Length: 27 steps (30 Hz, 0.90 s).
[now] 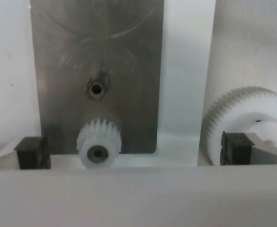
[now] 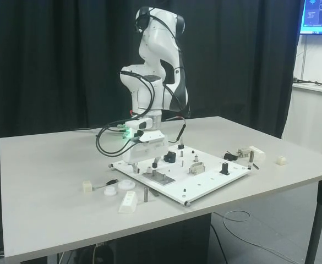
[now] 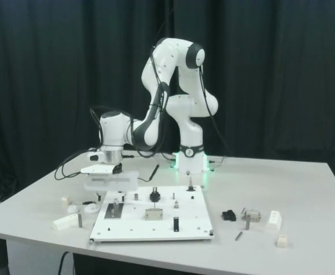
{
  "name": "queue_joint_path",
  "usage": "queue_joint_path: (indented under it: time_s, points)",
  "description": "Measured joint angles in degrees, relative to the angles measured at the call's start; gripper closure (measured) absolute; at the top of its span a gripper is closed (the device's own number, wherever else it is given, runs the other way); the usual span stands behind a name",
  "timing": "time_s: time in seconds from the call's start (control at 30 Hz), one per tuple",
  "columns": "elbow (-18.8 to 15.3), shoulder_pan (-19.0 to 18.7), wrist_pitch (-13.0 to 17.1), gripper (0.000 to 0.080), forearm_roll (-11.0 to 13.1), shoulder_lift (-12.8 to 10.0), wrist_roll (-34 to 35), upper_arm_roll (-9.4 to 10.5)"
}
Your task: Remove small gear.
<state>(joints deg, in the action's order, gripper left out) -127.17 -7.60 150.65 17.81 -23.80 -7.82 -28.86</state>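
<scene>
The small white gear (image 1: 99,144) sits upright on a peg at one end of a grey metal plate (image 1: 62,71) fixed on the white board (image 1: 181,94). My gripper (image 1: 133,150) hangs low over it, open, with the black fingertips (image 1: 31,152) wide apart on either side of the gear and touching nothing. A second hole in the plate (image 1: 96,88) holds no gear. In the room views the gripper (image 2: 151,160) (image 3: 113,195) is over the plate (image 2: 161,177) (image 3: 114,209) at the board's left end. The small gear is hidden there.
A large white gear (image 1: 252,118) lies just off the board beside one fingertip, on the table (image 2: 50,165). Near it lie another white gear (image 2: 110,191), a white block (image 2: 127,203) and a small cube (image 2: 87,186). Pegs and black parts (image 2: 224,168) stand on the board.
</scene>
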Motion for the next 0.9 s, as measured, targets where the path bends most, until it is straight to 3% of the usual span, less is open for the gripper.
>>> queue_joint_path:
  time_s: [0.87,0.9]
  points:
    - [0.7,0.1,0.0,0.0003,0.4,-1.7,0.0,0.03]
    - [0.7,0.1,-0.2,0.0094,0.4,-1.7,0.0,0.11]
